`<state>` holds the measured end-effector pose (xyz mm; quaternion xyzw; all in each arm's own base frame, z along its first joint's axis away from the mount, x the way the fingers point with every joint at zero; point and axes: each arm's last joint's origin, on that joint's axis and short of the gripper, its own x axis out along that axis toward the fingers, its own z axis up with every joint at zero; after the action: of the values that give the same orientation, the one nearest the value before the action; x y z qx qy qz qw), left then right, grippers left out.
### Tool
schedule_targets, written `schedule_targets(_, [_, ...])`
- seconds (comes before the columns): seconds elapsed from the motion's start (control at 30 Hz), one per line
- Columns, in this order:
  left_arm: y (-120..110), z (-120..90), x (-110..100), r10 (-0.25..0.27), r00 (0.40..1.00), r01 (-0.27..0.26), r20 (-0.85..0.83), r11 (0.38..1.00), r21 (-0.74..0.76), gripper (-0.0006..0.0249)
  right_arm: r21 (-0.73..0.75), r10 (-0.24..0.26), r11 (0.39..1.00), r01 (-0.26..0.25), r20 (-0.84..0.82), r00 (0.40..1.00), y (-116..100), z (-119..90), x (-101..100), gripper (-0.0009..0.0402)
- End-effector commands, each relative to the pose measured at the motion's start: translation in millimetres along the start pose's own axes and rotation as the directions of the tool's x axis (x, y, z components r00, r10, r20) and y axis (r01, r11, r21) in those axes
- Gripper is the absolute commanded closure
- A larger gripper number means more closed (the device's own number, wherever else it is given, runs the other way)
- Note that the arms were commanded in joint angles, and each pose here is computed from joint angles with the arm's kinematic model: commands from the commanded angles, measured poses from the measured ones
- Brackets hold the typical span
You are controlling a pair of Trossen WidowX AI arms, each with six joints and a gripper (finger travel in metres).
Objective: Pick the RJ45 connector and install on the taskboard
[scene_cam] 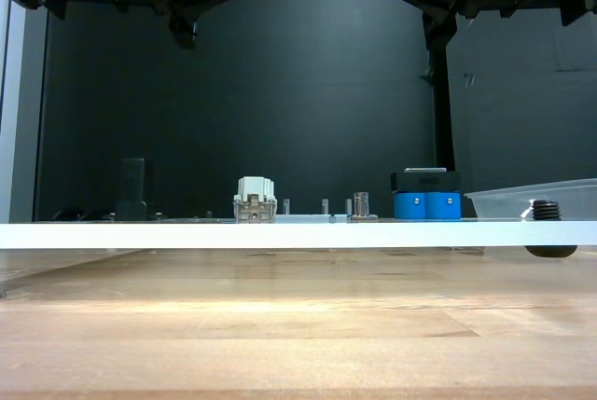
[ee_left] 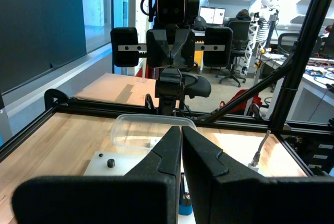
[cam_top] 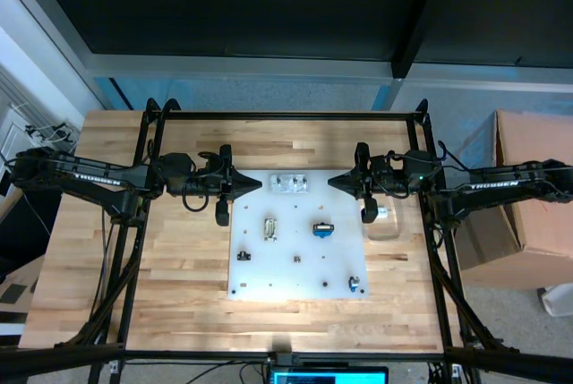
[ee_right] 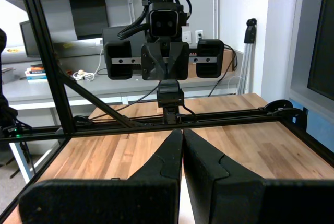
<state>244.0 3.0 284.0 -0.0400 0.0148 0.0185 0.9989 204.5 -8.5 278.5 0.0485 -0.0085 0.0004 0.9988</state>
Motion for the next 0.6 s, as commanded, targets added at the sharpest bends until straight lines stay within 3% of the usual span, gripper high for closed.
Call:
schedule_targets(0.03, [0.1,0.0,0.0,0.0,1.0,0.0,0.0,1.0,0.0,0.0242,-0.002,-0.008,1.0,0.008,0.0,1.0,-0.3,-0.1,0.1,0.0394])
schedule_targets(0.1, [0.0,0.0,0.0,0.0,1.0,0.0,0.0,1.0,0.0,0.0242,0.001,-0.032,1.0,0.032,0.003,0.999,-1.0,0.0,0.1,0.0393])
schedule_targets(0.6, [0.0,0.0,0.0,0.0,1.0,0.0,0.0,1.0,0.0,0.0242,-0.012,-0.021,1.0,0.021,0.002,1.0,-0.5,0.0,0.1,0.0393])
